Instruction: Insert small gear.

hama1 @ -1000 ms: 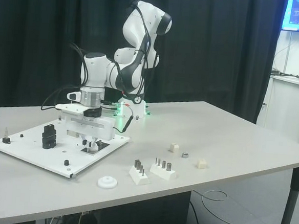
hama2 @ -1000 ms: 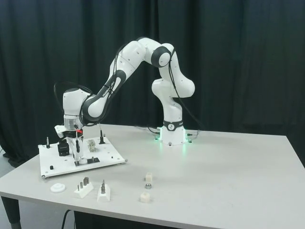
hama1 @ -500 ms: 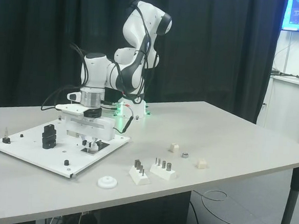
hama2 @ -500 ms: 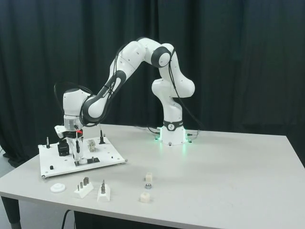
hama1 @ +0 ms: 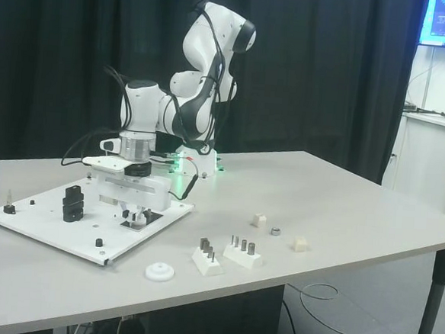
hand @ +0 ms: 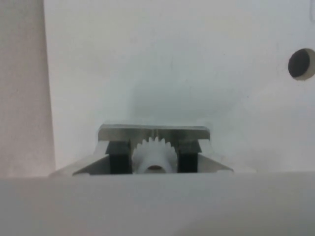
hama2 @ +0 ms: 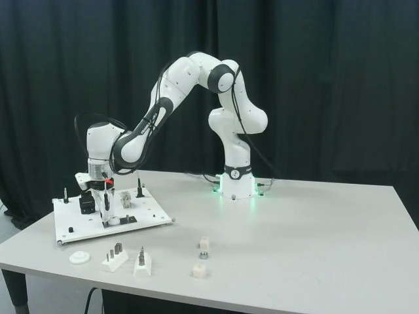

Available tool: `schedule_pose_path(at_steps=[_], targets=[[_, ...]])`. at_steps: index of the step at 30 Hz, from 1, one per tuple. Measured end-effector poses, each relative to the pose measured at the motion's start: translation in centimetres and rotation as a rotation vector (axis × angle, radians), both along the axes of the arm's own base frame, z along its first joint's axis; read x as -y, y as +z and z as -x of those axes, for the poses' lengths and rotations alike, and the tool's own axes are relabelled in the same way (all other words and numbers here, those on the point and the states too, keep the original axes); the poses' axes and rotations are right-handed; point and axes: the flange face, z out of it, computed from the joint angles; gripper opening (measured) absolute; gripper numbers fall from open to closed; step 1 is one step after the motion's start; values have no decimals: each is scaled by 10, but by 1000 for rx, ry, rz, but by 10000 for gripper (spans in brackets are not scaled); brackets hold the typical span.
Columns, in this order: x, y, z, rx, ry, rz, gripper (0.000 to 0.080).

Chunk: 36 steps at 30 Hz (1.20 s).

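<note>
Wrist view shows the pincer point(hand: 154, 156) clamped on the gear point(hand: 153, 156), low over the white board point(hama1: 43, 219) on the desk point(hama1: 342, 198). I'd say the pickup is done; whether it is seated I cannot tell

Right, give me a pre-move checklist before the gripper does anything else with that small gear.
1. Small gear between the fingers: ok.
2. Gripper low over the white board: ok.
3. Gear against the grey plate: ok, it sits right in front of it.
4. Gear fully seated on its peg: cannot tell, the peg is hidden.
5. Larger gear lying off the board on the table, out of the way: ok.
</note>
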Motion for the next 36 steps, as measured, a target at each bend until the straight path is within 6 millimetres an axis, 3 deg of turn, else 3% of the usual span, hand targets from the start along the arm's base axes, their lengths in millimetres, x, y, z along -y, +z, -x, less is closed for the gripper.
schedule_pose_path(at_steps=[36], targets=[[3, 0, 0, -3, 73, -20, 196]])
